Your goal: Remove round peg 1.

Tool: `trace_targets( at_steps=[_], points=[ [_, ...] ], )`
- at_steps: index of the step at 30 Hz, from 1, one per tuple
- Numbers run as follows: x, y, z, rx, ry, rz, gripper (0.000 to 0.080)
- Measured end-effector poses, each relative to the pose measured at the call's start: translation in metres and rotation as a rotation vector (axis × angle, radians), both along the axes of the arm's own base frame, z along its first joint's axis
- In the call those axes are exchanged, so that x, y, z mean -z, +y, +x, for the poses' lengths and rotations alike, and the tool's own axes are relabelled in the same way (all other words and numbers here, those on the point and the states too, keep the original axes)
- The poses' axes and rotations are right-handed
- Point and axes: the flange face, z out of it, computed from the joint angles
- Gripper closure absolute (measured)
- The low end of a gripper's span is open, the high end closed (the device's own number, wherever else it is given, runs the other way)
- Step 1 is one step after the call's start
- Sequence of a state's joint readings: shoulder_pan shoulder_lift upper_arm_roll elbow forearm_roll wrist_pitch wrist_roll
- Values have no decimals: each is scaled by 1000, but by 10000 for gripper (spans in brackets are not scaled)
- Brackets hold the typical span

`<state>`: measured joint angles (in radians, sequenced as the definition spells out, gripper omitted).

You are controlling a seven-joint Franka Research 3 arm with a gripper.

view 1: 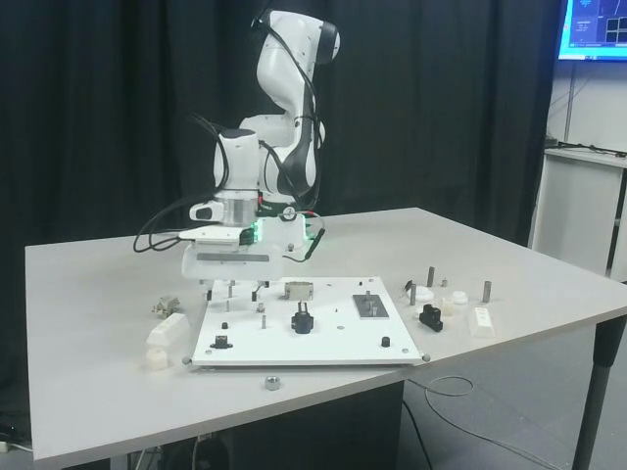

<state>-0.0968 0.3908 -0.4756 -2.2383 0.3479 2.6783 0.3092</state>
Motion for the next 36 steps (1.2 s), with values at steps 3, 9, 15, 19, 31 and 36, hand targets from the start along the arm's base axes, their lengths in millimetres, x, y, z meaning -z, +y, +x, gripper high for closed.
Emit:
trace_targets(
  at_steps=[3,9,15,19,31,36],
  points=[
    [1,0,0,0,2,0,3],
    [3,-1,2,-1,7,-2,3],
    [6,-3,5,-3,18,3,3],
    [8,-5,7,-3,29,8,3],
    [10,-10,11,-35,57,24,3],
    [10,-13,12,-38,63,28,252]
  ],
)
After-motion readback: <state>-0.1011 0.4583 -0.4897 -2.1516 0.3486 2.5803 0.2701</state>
